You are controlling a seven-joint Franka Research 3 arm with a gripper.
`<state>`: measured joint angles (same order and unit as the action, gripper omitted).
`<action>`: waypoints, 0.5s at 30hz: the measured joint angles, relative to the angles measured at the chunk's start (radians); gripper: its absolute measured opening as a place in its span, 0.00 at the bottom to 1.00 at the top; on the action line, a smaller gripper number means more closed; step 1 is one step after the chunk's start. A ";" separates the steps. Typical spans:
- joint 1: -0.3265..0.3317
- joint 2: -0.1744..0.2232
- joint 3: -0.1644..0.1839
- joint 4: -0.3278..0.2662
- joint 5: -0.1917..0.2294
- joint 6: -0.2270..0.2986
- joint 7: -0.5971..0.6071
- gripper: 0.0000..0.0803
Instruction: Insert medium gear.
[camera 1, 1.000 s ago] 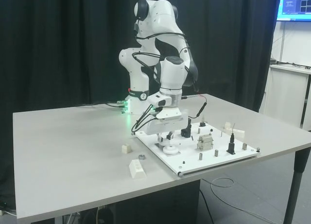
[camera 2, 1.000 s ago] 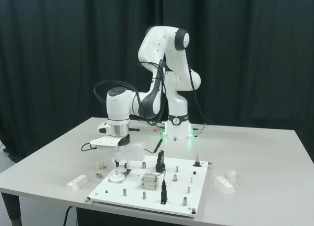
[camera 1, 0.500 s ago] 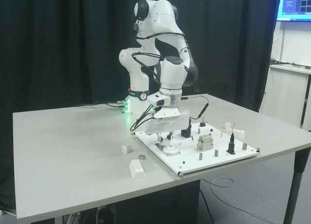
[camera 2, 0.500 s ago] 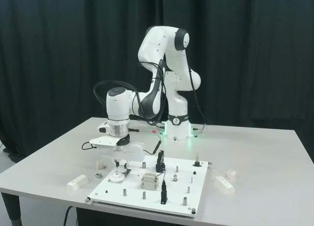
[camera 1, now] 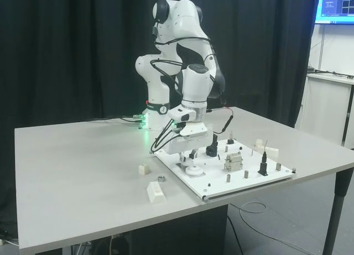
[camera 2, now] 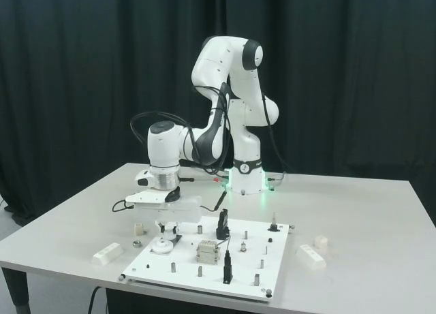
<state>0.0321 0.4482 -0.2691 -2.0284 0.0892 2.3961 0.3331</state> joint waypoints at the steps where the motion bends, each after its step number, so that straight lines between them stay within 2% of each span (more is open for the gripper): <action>1: 0.000 0.000 0.000 0.000 0.000 0.000 -0.014 0.35; 15: 0.001 0.001 0.000 0.002 -0.013 -0.002 -0.183 0.35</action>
<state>0.0333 0.4495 -0.2691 -2.0262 0.0760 2.3942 0.1498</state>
